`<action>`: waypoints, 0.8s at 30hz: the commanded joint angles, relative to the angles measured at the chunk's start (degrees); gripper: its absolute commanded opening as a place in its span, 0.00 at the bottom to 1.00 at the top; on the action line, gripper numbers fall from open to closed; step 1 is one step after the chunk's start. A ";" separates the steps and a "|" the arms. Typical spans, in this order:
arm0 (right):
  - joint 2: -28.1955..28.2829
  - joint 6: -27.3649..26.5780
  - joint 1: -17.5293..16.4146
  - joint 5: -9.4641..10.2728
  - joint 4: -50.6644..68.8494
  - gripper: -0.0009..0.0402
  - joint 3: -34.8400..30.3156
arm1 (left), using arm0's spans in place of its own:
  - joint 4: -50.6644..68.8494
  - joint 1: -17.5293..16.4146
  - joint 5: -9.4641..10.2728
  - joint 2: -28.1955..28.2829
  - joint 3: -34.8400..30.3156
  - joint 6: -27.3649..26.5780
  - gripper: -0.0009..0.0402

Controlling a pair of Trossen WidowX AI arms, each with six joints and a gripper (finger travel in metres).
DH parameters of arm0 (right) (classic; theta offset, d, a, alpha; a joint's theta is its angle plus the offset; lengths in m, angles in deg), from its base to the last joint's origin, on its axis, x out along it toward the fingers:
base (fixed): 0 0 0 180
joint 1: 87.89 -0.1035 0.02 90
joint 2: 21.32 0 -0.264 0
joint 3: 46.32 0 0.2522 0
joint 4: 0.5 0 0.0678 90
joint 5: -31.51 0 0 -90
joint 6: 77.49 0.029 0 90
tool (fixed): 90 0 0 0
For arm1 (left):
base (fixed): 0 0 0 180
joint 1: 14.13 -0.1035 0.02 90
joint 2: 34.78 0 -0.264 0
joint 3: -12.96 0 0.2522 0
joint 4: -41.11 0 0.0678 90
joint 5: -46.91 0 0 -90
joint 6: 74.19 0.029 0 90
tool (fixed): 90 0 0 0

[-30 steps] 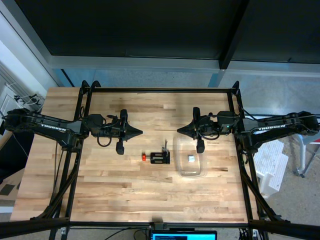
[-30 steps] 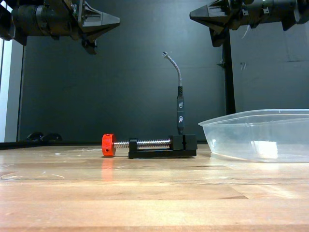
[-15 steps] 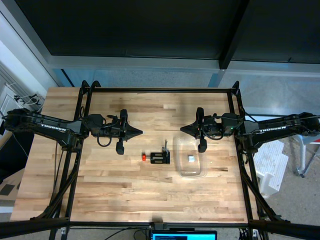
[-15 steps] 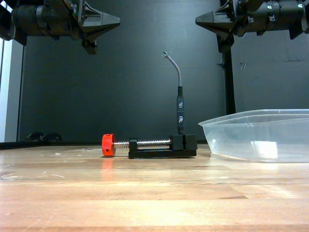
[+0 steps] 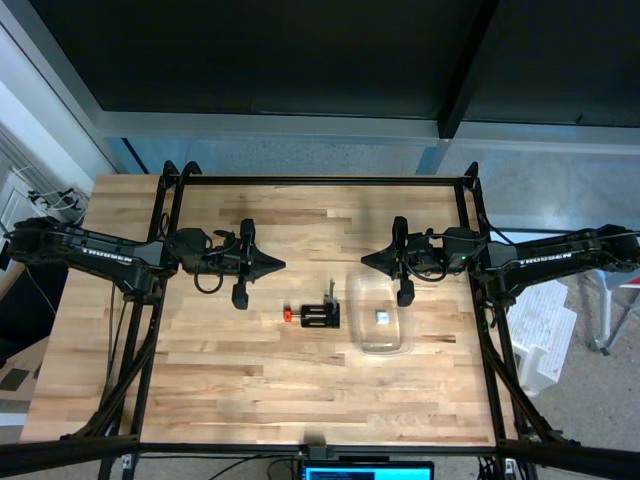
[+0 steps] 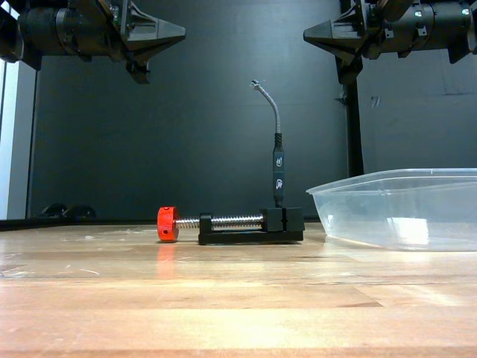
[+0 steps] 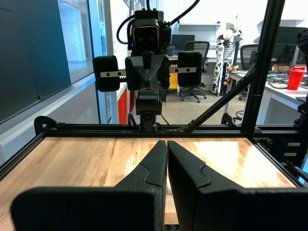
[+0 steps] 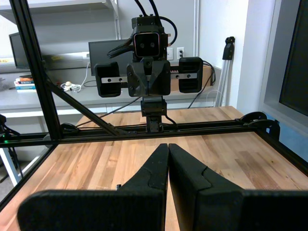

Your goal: Pick the USB-C connector and install on taskboard

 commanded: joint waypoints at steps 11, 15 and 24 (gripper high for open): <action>0.02 0.11 -0.04 0.02 -0.11 0.02 -0.02 | 0.00 -0.02 -0.02 0.02 0.00 0.00 0.02; 0.02 0.11 -0.04 0.04 -0.24 0.02 -0.02 | 0.00 0.00 -0.02 0.02 0.00 0.00 0.02; 0.02 0.13 -0.04 -0.24 -0.59 0.02 -0.13 | 0.00 0.00 -0.02 0.02 0.00 0.00 0.02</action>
